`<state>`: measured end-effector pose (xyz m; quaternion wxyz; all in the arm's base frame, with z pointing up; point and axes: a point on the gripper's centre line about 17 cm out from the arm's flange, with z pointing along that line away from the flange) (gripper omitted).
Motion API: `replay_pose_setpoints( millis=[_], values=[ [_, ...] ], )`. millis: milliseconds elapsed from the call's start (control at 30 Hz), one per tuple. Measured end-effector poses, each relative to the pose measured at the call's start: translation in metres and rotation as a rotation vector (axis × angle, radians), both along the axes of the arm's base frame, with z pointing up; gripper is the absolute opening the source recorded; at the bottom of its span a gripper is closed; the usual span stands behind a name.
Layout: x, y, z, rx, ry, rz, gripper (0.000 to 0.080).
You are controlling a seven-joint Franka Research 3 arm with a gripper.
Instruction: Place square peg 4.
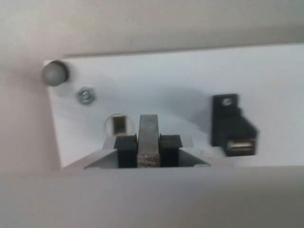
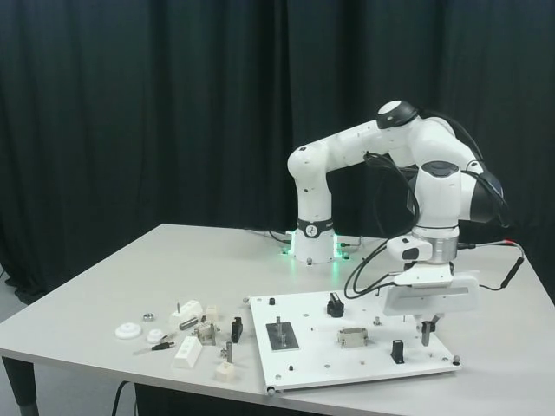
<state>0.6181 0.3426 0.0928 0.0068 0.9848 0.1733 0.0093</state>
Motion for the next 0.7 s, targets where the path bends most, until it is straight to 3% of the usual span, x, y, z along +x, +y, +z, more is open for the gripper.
replay_pose_setpoints(
  millis=[500, 700],
  values=[
    [0.037, -0.069, 0.034, -0.087, -0.061, -0.032, 0.0097],
    [0.045, -0.103, 0.046, -0.125, -0.069, -0.029, 0.0097]
  ],
)
